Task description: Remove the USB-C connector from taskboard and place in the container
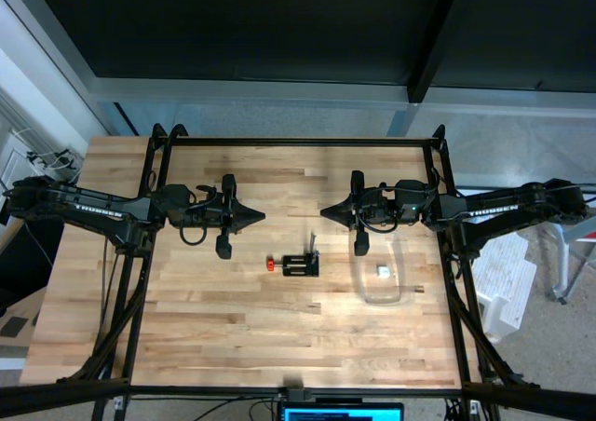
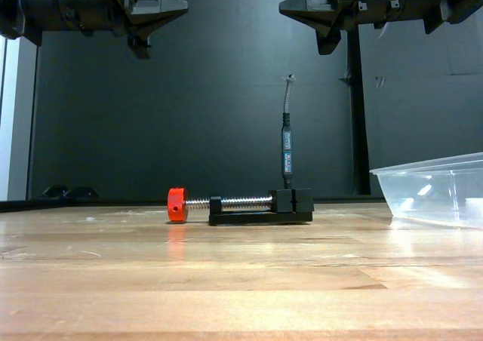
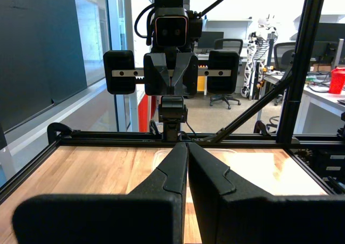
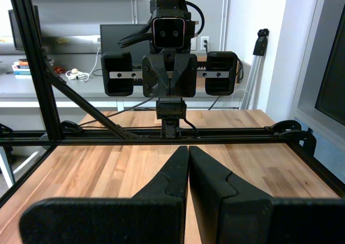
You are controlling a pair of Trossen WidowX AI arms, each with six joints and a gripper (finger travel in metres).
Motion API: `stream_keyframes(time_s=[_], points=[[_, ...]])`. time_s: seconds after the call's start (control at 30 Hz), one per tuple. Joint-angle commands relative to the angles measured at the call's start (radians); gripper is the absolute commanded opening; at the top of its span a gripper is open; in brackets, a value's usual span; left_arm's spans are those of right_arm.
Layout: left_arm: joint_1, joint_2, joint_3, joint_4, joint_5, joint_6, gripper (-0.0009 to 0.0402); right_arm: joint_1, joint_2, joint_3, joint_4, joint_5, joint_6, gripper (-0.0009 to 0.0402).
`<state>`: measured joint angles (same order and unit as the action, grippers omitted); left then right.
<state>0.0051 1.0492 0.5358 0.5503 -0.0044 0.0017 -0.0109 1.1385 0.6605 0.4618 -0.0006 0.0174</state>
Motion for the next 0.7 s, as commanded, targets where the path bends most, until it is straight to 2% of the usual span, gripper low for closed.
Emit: stream_keyframes(time_s=[0.03,0.4,0.5,0.7], points=[[0.0,0.0,0.0,0.0,0.0,0.0,0.0,0.0,0.0,0.0,0.0,0.0,0.0,0.0],[0.0,0.0,0.0,0.0,0.0,0.0,0.0,0.0,0.0,0.0,0.0,-0.001,0.002,0.0],[0.0,0.0,0.0,0.0,0.0,0.0,0.0,0.002,-0.001,0.005,-0.008,-0.025,0.03,0.0],[0.0,0.0,0.0,0.0,0.0,0.0,0.0,0.026,0.0,0.101,-0.283,-0.025,0.014,0.0]])
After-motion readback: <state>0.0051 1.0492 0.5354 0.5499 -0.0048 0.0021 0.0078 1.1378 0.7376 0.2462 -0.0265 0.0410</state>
